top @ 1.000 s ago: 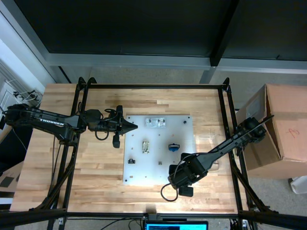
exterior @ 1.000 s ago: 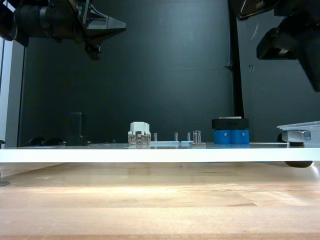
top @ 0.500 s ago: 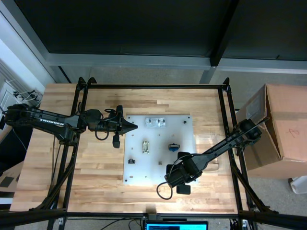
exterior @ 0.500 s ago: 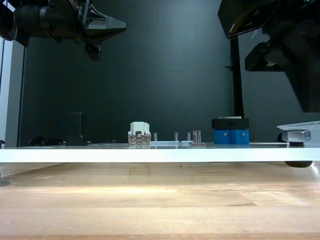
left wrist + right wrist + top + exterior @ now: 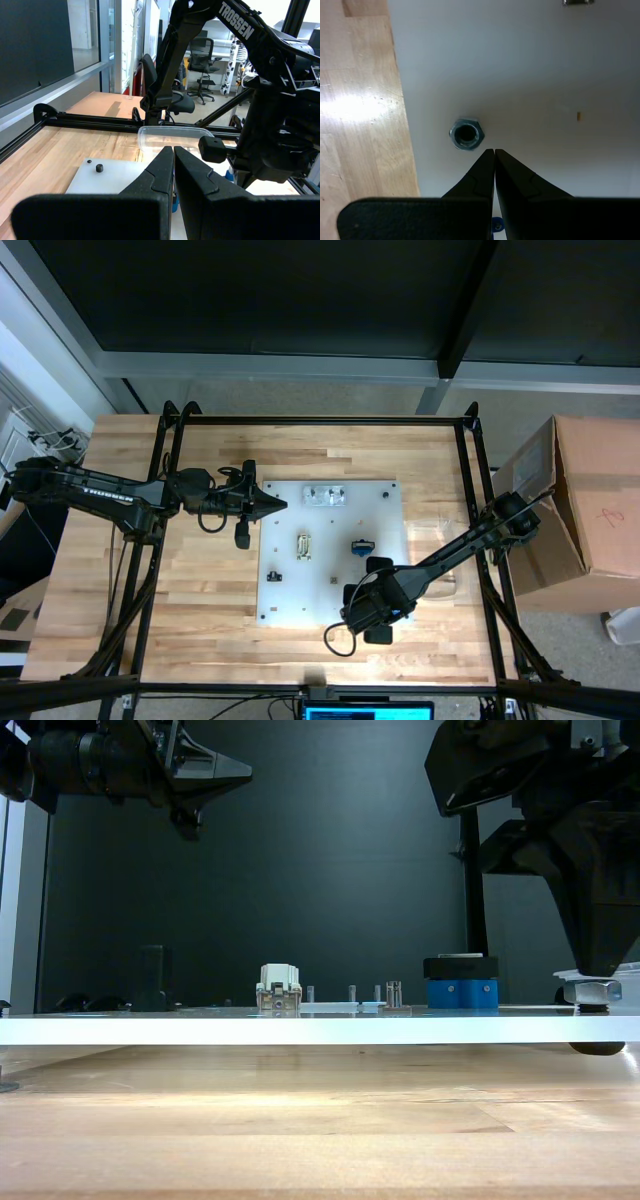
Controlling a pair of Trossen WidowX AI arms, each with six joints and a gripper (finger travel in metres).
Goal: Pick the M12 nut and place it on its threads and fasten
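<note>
**One brand name legible**

White capitals spelling TROSSEN run along the black right arm [image 5: 245,22] in the left wrist view. In the high view, left of centre, the left arm [image 5: 105,497] carries white lettering too small to read. A red scrawl on the cardboard box [image 5: 590,510], at the right edge, is illegible.

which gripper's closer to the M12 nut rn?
Right. Right gripper, shut, hangs just above the M12 nut on its stud; left gripper, shut, hovers over the board at its far left edge.
</note>
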